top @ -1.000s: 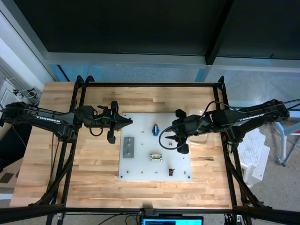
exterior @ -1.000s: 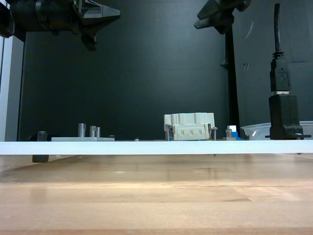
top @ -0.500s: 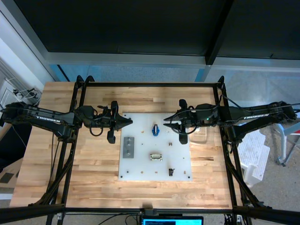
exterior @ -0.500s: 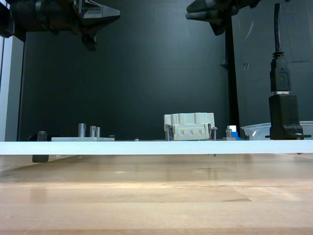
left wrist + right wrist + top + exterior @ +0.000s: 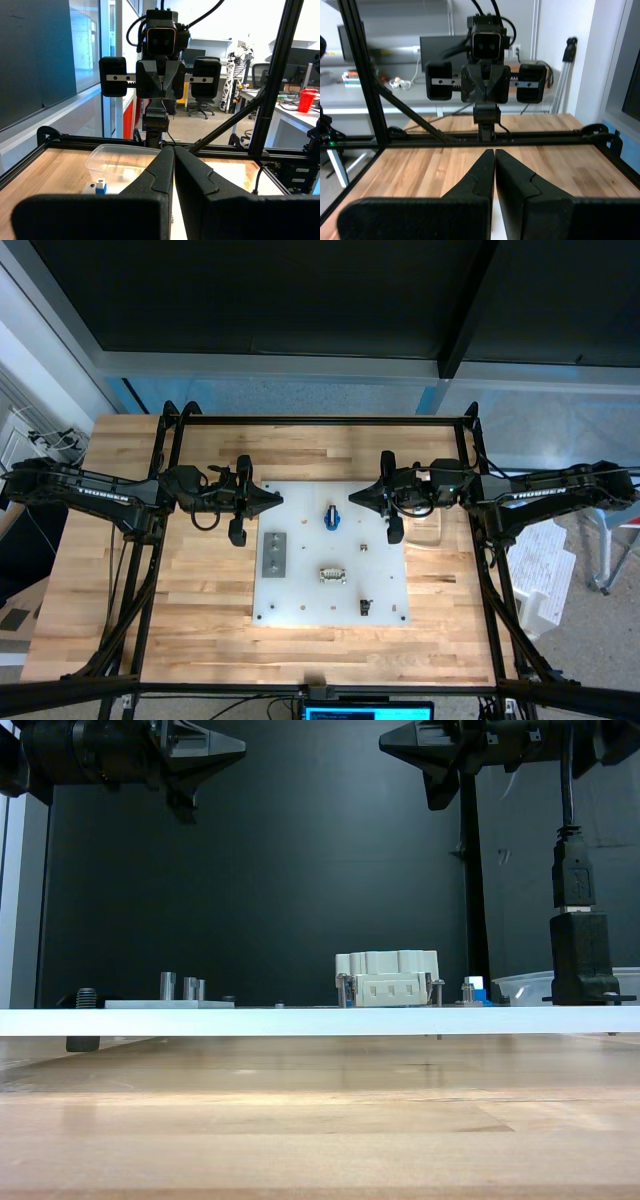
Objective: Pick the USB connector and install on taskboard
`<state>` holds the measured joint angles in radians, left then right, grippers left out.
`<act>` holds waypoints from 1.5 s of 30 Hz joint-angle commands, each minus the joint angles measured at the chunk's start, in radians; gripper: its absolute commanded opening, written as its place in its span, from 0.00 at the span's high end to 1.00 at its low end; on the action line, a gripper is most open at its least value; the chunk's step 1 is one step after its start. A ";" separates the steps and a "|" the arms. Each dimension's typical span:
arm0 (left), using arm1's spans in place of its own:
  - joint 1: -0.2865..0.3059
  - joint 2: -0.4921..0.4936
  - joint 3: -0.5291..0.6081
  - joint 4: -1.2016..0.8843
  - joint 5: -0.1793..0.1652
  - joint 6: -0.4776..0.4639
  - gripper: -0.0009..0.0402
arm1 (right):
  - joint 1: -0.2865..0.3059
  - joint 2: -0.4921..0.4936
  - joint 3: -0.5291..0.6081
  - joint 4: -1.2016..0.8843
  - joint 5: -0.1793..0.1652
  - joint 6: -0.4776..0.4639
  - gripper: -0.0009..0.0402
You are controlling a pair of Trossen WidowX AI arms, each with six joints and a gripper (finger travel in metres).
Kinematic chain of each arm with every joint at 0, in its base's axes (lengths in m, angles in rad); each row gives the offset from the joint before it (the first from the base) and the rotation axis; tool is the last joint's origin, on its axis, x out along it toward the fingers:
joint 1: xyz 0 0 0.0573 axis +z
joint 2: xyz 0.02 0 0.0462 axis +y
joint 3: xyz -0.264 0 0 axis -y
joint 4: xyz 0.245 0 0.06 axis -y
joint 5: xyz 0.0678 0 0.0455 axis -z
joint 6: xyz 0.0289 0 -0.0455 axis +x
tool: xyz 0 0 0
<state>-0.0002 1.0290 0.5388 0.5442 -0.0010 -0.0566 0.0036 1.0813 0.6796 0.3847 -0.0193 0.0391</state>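
Square flat white taskboard (image 5: 300,590) lies mid-table on the pale wooden tabletop (image 5: 200,590). On it are a grey metal block (image 5: 274,553) at left, a blue knob (image 5: 332,517) toward the far edge and a beige multi-pin connector (image 5: 333,575) near the centre. A clear plastic tub (image 5: 428,528) sits just beside the board's right edge. The small black USB connector (image 5: 575,885) stands upright w/ its cable rising. It is seated in the black socket (image 5: 583,965) on the board's near-right part, well apart from both claws.

Both arms reach inward, approx. level, high above the table, and face each other across the board's far part. Left gripper (image 5: 275,500) hangs over the board's far-left corner. Right gripper (image 5: 352,497) hangs above the far part, near the blue knob. On each claw the 2 fingers are pressed together, holding nothing and touching nothing.
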 commanded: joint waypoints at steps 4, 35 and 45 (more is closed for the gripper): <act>0.000 0.000 0.000 0.000 0.000 0.000 0.98 | 0.000 0.001 -0.045 0.086 0.037 -0.002 0.98; 0.000 0.000 0.000 0.000 0.000 0.000 0.98 | -0.017 0.001 -0.076 0.125 0.014 0.046 0.98; 0.000 0.000 0.000 0.000 0.000 0.000 0.98 | -0.017 0.001 -0.076 0.124 -0.002 0.041 0.98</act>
<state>-0.0002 1.0290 0.5388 0.5442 -0.0013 -0.0563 -0.0135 1.0817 0.6029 0.5091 -0.0212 0.0818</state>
